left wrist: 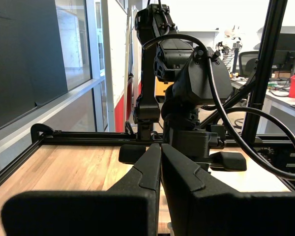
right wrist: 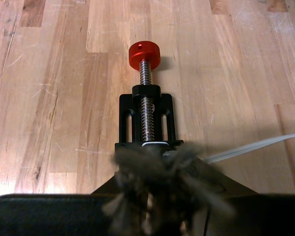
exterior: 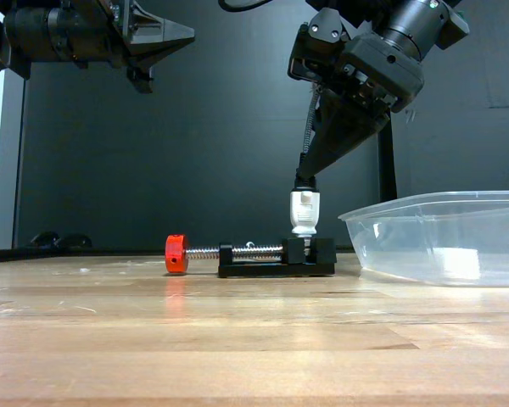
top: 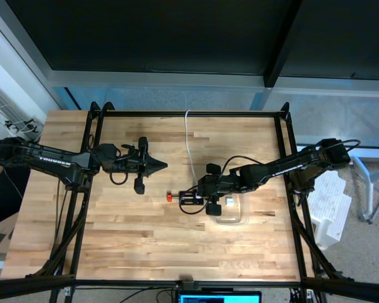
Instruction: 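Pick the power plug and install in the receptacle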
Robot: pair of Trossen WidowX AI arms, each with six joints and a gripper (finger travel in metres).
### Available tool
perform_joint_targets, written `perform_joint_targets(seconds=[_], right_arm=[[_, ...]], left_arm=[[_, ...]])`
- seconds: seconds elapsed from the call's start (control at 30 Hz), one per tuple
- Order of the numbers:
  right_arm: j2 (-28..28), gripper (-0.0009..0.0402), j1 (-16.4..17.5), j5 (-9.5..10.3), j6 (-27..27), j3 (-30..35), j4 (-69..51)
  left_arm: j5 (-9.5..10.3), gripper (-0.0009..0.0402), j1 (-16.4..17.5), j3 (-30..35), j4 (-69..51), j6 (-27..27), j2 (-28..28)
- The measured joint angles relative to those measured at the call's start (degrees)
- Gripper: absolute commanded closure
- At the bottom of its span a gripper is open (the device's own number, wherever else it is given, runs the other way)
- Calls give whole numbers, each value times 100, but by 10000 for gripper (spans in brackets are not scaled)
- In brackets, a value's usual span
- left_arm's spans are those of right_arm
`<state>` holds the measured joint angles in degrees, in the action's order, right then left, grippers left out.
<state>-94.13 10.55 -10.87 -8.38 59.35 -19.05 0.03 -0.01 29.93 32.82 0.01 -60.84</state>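
1. Clear tray sits nearest me, just beside the black vise.
2. Right gripper has its jaws pinched narrow on the power plug, which I see touching the top of the receptacle.
3. Left gripper hangs well apart from them, jaws closed on nothing.

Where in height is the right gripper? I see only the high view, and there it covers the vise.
Observer: In the low view the right gripper points down, with its tip just above the white receptacle, which stands upright in the black vise.
Operator: Does it hold the power plug?
Observer: Yes. The small black power plug sits at its closed tip and touches the receptacle's top.
Operator: And the left gripper?
Observer: The left gripper hangs shut, high above the table, away from the vise.
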Motion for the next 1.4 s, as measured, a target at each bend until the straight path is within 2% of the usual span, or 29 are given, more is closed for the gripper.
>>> perform_joint_targets(seconds=[0.67,0.97,1.4], right_arm=[[2,287,0,-9,79,459,-553],[328,253,-4,-33,79,485,-765],[691,263,-11,-13,79,492,-1318]], left_arm=[[0,393,0,0,0,0,0],[2,393,0,0,0,0,0],[0,393,0,2,-2,0,0]])
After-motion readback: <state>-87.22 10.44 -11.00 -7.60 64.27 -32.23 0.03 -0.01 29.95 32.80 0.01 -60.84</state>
